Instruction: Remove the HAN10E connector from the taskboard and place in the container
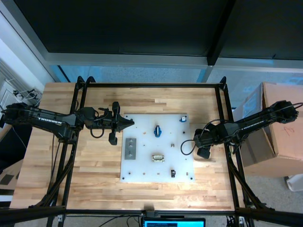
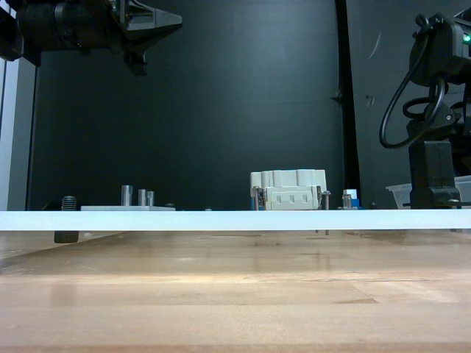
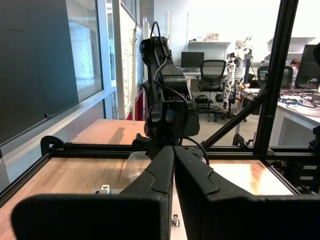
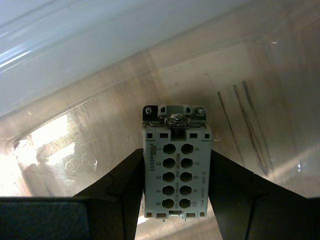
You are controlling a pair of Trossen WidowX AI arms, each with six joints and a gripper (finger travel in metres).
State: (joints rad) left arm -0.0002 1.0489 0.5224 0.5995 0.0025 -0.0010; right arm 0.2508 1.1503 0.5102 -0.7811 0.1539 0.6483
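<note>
Right wrist view shows the right gripper (image 4: 176, 159) clamped on the HAN10E connector (image 4: 176, 172), numbered face to camera, with the clear container (image 4: 90, 75) behind it. High view hides that grip but places this gripper just off the taskboard's (image 1: 142, 175) right edge. Left wrist view shows the left gripper (image 3: 173, 150) with fingers together, raised over the board's left edge.

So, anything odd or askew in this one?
Nothing stands out. The HAN10E connector sits square in the right end effector, over the clear container beside the taskboard. The left end effector, shut, hovers above the taskboard's left edge.
</note>
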